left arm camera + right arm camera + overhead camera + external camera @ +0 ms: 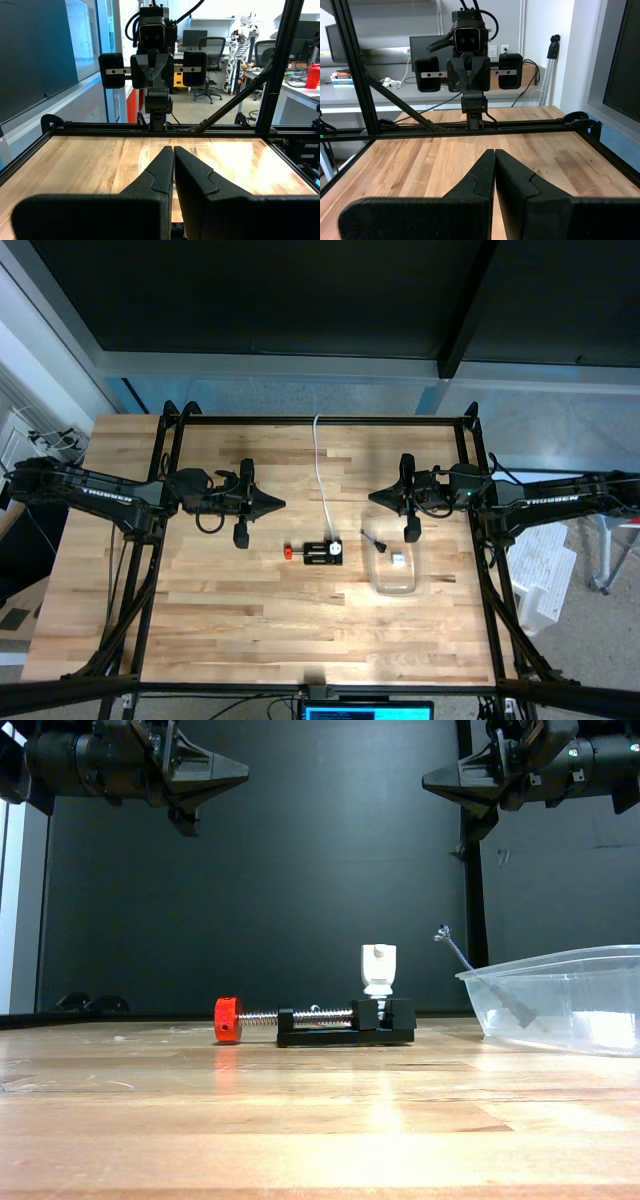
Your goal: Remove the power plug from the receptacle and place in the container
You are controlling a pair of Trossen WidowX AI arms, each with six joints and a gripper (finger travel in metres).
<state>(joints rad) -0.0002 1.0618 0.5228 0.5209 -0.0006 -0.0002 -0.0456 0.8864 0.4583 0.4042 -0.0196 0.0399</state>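
Both grippers hang high above the wooden table (220, 580), facing each other. The left gripper (280, 504) has its fingers pressed together, and so does the right gripper (372, 497). The tiny black power plug (376, 541) lies in the clear rectangular plastic container (396, 591), its thin tail poking over the rim. The small white receptacle (335, 548) stands upright in a black clamp (315, 553) with a red-orange knob.

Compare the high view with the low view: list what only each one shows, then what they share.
Only the high view: the white cable running across the table to the receptacle.
Only the low view: the threaded screw of the clamp, and the tail of the power plug rising above the rim of the container.
Both: the clamp with its red knob, the receptacle, the plug leaning in the container, and the left end effector and right end effector, both shut, hovering on either side above the clamp.
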